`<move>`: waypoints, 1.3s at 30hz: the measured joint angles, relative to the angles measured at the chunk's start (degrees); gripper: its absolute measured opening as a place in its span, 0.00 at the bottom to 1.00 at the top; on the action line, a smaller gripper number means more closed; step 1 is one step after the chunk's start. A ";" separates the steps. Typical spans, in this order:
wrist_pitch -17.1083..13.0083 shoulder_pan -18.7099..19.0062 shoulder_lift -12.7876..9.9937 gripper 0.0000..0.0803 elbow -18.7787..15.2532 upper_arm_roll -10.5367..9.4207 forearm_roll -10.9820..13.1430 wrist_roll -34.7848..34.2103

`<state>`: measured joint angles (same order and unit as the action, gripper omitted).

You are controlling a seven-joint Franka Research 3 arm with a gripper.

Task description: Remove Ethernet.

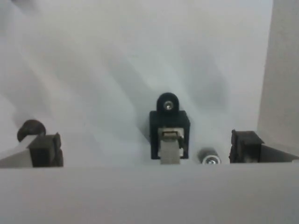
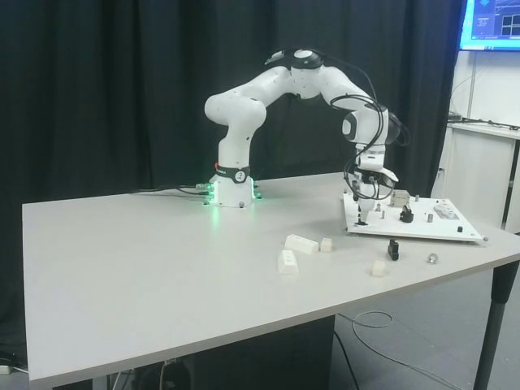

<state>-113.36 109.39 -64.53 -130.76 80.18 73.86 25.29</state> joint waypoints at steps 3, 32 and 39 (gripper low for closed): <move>-0.34 0.24 -0.01 1.00 -0.14 -0.28 0.00 -0.22; -5.25 1.92 -0.44 0.64 -1.99 -1.68 0.93 -0.74; -6.48 1.95 -0.41 0.41 -2.71 -1.41 0.82 -0.25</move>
<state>-119.84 111.34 -64.94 -133.47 78.77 74.68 25.03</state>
